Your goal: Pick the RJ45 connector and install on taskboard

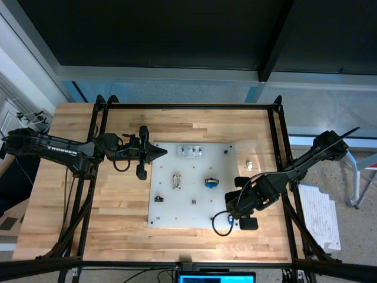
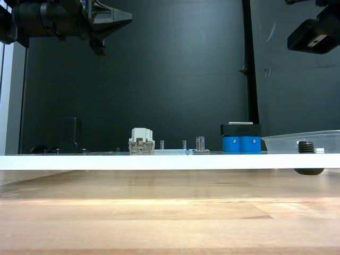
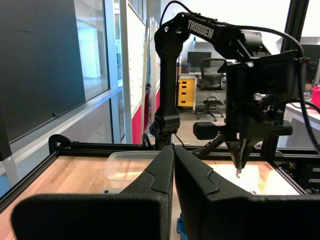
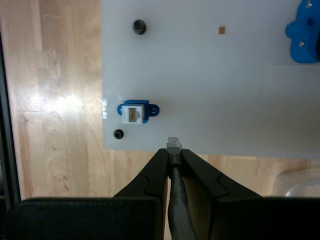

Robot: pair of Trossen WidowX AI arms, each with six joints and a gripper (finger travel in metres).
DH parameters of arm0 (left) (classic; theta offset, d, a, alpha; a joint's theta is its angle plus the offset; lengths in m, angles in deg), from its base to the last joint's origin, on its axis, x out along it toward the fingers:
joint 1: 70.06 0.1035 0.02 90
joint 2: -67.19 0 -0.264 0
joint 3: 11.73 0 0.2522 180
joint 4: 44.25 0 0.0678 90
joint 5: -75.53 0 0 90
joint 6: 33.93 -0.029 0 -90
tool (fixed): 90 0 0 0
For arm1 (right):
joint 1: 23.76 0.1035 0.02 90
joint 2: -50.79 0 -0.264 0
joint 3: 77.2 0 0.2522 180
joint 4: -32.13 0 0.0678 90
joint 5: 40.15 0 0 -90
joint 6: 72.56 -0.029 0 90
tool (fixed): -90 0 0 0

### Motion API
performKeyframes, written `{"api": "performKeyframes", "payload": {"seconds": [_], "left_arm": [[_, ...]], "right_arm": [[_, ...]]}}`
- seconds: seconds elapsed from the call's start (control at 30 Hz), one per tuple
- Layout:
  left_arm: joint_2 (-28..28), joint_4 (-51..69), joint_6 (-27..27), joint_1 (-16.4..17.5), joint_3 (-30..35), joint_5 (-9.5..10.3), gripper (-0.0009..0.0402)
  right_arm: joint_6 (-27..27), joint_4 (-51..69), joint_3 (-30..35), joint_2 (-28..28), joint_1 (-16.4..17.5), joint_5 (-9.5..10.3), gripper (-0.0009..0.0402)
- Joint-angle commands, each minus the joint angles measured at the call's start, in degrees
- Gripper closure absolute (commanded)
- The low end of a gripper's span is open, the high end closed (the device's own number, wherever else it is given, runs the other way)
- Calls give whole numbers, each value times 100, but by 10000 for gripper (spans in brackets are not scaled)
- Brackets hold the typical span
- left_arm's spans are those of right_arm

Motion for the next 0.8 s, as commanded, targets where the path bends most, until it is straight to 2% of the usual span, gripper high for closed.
{"api": "performKeyframes", "payload": {"seconds": [0.03,0.4,0.53,0.8], "left_arm": [[0,-2,0,0,0,0,393],[0,-2,0,0,0,0,393],[0,-2,0,2,0,0,393],[0,-2,-2,0,0,0,393]], "right_arm": [[-42,-11,114,-125,42,-11,393],[-140,-57,459,-566,195,-17,393],[-140,-37,568,-688,245,-111,393],[-140,-116,592,-828,304,-144,393]]}}
